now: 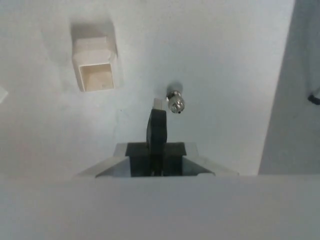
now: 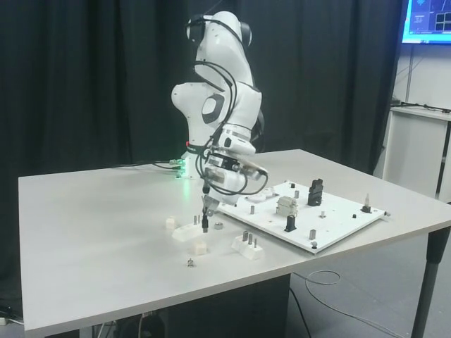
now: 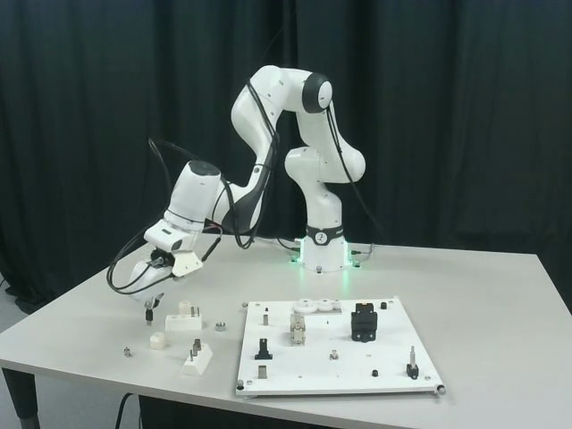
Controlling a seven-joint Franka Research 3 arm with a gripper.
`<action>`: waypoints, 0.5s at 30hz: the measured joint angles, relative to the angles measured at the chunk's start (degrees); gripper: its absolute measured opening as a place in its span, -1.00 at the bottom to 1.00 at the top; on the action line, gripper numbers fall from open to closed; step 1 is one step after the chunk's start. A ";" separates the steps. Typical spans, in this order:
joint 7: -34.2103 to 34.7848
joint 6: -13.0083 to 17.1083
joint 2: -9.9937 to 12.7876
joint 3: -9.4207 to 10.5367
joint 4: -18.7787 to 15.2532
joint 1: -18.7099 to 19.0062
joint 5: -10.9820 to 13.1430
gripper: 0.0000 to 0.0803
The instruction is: Place USB.
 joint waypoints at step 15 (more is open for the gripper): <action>0.01 -0.65 1.72 0.03 0.28 -0.29 0.11 -0.87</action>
